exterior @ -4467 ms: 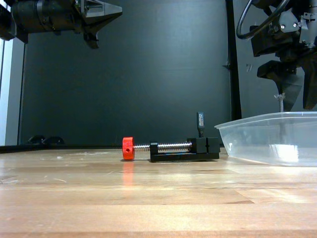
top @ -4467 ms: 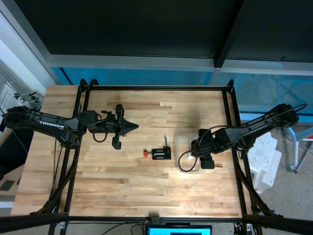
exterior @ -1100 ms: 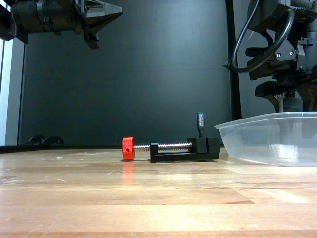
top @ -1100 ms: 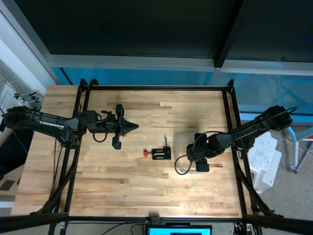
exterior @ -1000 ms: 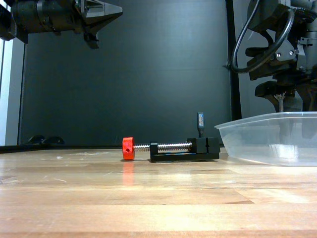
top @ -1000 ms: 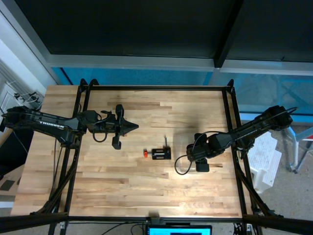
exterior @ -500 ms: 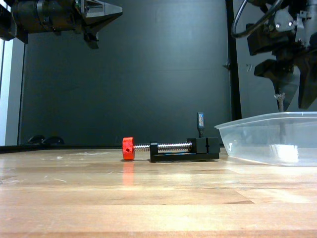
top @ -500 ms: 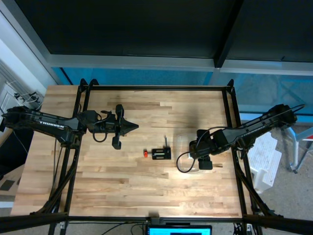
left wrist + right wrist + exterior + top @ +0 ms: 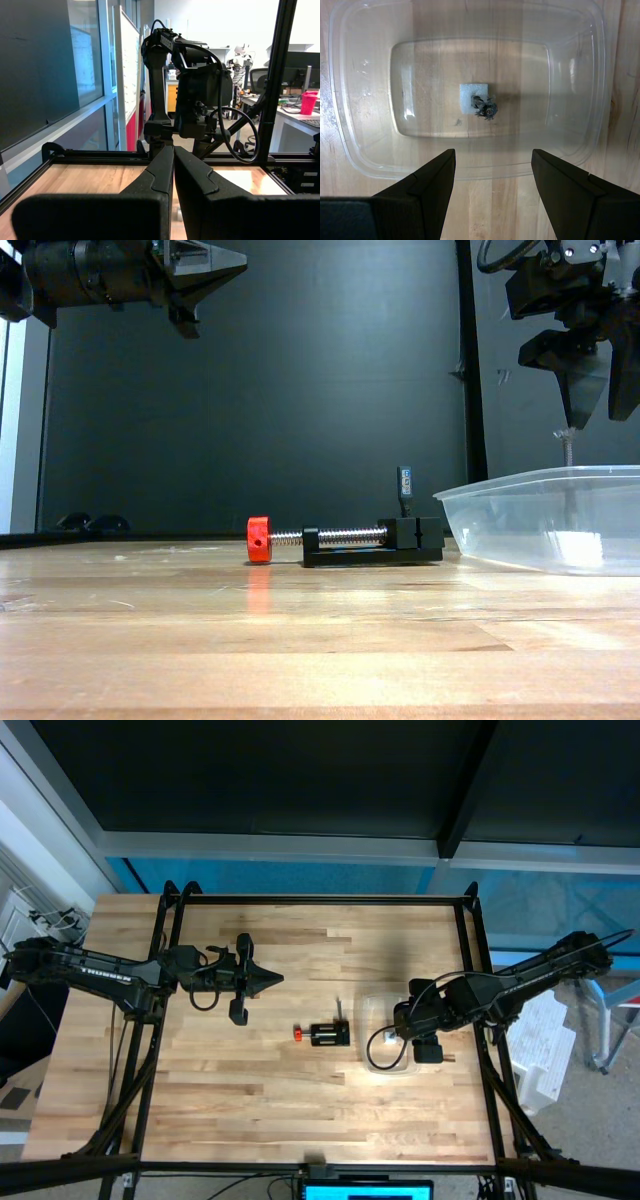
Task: Pick the usb-c connector and install on the hub
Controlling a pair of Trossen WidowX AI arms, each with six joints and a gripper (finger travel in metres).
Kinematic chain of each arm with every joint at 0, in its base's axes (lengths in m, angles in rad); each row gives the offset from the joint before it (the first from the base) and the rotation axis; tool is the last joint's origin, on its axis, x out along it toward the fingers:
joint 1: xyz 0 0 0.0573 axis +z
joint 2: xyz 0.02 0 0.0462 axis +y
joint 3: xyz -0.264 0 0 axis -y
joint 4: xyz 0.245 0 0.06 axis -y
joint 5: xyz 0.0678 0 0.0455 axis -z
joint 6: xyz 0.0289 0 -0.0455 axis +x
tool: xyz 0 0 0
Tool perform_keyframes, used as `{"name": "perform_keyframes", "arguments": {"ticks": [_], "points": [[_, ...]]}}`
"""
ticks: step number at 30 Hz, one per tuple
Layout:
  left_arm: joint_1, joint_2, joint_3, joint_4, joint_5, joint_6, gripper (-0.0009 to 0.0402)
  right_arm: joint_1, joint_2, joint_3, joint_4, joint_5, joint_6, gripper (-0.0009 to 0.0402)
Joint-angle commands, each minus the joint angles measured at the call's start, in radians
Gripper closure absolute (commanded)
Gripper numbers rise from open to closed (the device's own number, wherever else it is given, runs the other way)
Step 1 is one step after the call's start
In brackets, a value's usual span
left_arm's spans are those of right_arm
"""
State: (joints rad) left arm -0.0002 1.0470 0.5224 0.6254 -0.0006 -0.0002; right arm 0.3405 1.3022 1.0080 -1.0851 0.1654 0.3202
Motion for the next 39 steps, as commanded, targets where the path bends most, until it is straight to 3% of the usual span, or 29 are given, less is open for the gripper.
{"name": "perform_keyframes", "arguments": {"ticks": [1,39], "points": [[0.0,0.0,0.0,0.0,0.0,0.0,0.0393,0.0,0.0,-0.002,0.002,0.001,0.001,0.0181],[0.0,0.0,0.0,0.0,0.0,0.0,0.0393,-0.014,0.192,-0.06,0.22,0.0,-0.04,0.0181]]}}
